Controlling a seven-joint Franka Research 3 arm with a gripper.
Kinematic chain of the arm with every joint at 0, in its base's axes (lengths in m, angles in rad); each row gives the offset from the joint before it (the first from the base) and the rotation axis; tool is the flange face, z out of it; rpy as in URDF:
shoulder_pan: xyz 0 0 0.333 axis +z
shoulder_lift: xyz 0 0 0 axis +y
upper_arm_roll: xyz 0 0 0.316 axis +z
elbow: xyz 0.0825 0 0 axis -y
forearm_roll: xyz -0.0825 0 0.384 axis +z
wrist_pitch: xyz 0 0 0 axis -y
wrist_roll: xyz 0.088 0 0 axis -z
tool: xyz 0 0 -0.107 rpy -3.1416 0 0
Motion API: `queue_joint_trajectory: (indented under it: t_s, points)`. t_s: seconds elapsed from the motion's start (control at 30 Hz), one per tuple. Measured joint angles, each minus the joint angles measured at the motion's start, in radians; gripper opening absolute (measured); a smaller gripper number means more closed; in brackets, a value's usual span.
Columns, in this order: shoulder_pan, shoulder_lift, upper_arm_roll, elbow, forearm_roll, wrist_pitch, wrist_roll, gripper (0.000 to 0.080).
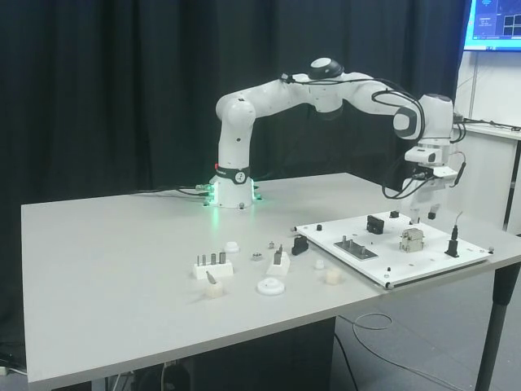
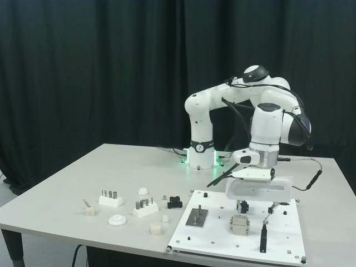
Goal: Pick square peg 4.
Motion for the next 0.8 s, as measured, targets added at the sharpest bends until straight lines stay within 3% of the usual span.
queue_joint_trajectory:
  t_s: [0.43,0.8]
  points:
    - [0.005,-0.007,-0.051,0.0,-0.004,-0.047,-0.002,0.08]
    - [0.004,-0.008,-0.064,0.0,-0.004,-0.05,-0.02,0.08]
